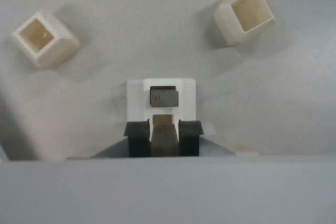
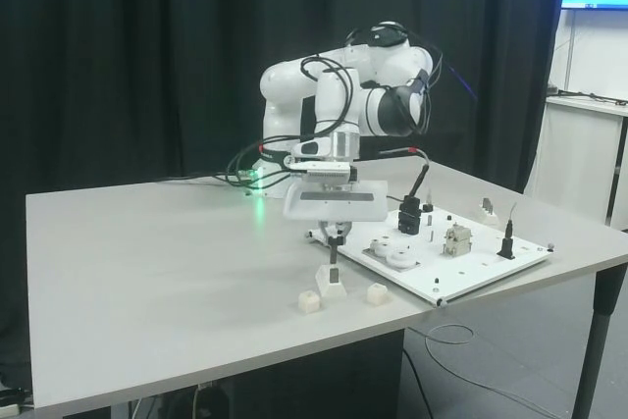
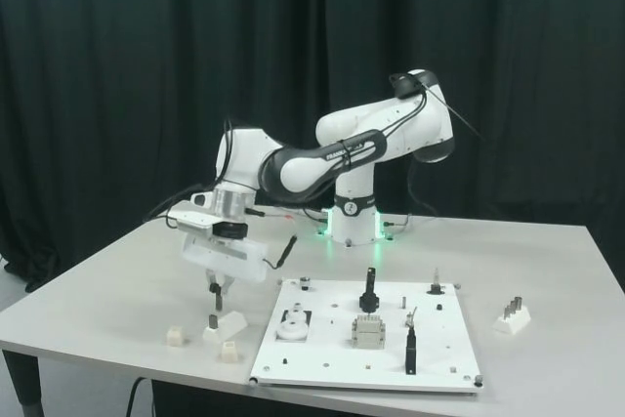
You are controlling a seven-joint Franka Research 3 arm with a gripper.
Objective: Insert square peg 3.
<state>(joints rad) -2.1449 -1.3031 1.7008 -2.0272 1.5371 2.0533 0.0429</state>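
Observation:
A white peg holder [image 1: 137, 103] [image 2: 331, 288] [image 3: 227, 327] stands near the table's front edge with one grey square peg [image 1: 164, 96] [image 3: 213, 320] upright in it. Straight above it my gripper [image 1: 164, 139] [image 2: 334, 235] [image 3: 215, 287] is shut on a second square peg [image 1: 164, 134], held upright just over the holder's other slot. Its black fingers [image 1: 137, 137] press both sides of the peg. Two white cube sockets with square holes [image 1: 46, 38] [image 1: 245, 15] [image 2: 309, 302] [image 2: 376, 293] [image 3: 176, 336] [image 3: 229, 351] sit on the table beside the holder.
A white task board [image 2: 471, 267] [image 3: 332, 363] lies beside the holder and carries gears, black connectors and small fixtures. Another small holder with pegs [image 3: 513, 317] [image 2: 488, 209] stands beyond the board. The table's front edge [image 2: 255, 365] is close to the cubes.

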